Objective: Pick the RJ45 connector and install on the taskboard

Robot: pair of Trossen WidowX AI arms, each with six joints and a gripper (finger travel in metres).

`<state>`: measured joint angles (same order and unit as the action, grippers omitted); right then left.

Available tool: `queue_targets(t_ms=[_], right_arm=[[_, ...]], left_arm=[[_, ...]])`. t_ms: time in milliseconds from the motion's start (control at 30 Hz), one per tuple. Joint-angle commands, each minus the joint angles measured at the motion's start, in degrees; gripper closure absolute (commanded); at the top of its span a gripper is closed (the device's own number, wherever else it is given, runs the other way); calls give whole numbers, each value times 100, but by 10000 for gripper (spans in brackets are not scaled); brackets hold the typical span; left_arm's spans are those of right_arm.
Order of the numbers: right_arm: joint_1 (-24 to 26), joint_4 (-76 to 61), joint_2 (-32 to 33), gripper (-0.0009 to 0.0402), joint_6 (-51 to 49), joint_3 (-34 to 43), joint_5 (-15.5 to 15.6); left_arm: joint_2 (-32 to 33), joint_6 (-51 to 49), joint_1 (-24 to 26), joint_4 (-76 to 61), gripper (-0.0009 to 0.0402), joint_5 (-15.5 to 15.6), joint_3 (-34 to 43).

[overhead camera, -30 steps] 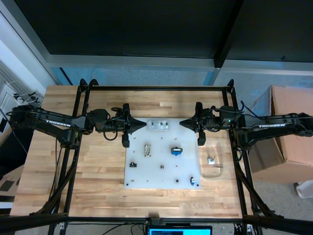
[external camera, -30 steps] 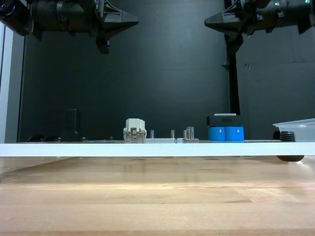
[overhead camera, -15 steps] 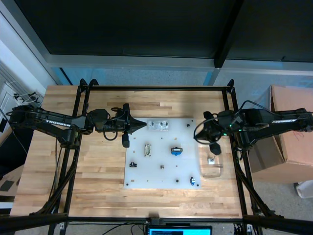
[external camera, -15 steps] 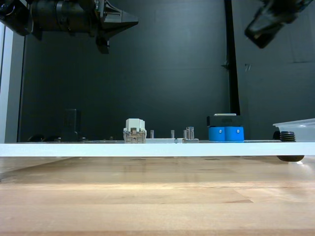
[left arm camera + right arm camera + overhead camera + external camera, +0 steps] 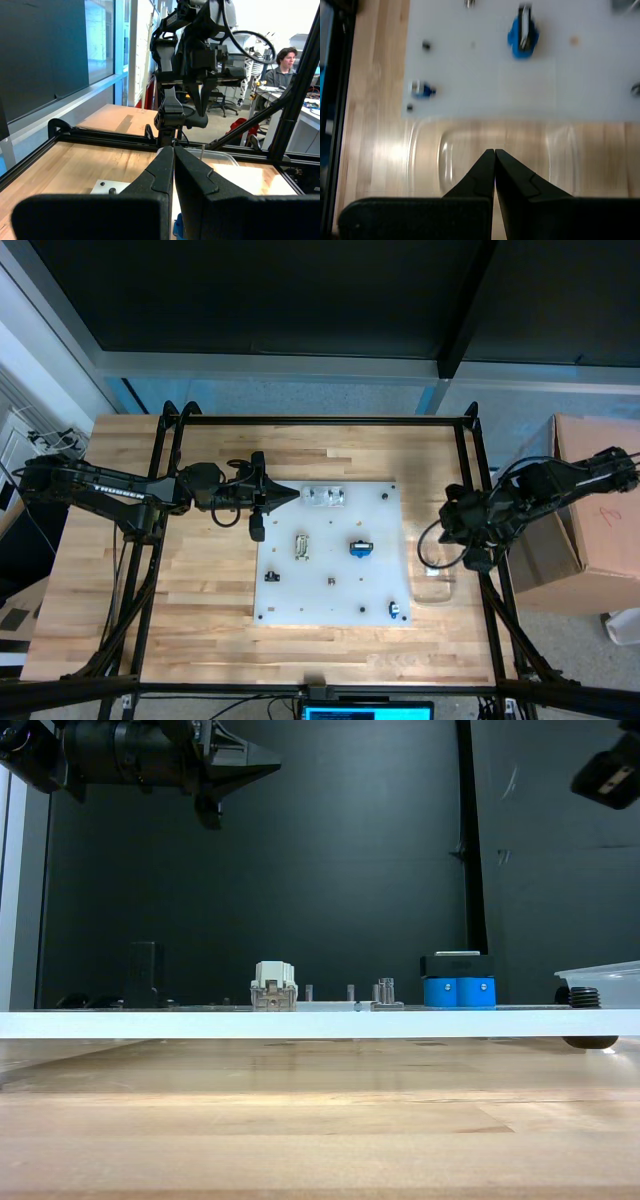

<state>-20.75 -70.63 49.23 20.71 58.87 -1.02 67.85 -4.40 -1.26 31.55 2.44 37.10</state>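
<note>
Right gripper, fingers together, has swung off the taskboard to over the clear tray. Your left gripper, also closed, stays above the board's far-left corner. You can't see the RJ45 connector now; wooden table beneath.

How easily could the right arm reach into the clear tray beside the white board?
Probably easily: the right gripper, shut and empty, hangs above the clear tray with nothing between them. The RJ45 connector is not visible. The left gripper, shut, hovers over the white board's far left corner, out of the way.
</note>
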Motion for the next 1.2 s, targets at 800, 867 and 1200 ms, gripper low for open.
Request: queue_targets(t_ms=[800,867,1200], right_arm=[[-667,216,1333,215,1038,-1023,42],[-682,455,1449,214,1038,-1178,37],[-737,1379,1781,217,1036,-1757,44]], left_arm=[[2,2,-2,4,393,-2,2],[2,2,-2,2,393,-2,2],[2,2,0,2,393,-2,2]])
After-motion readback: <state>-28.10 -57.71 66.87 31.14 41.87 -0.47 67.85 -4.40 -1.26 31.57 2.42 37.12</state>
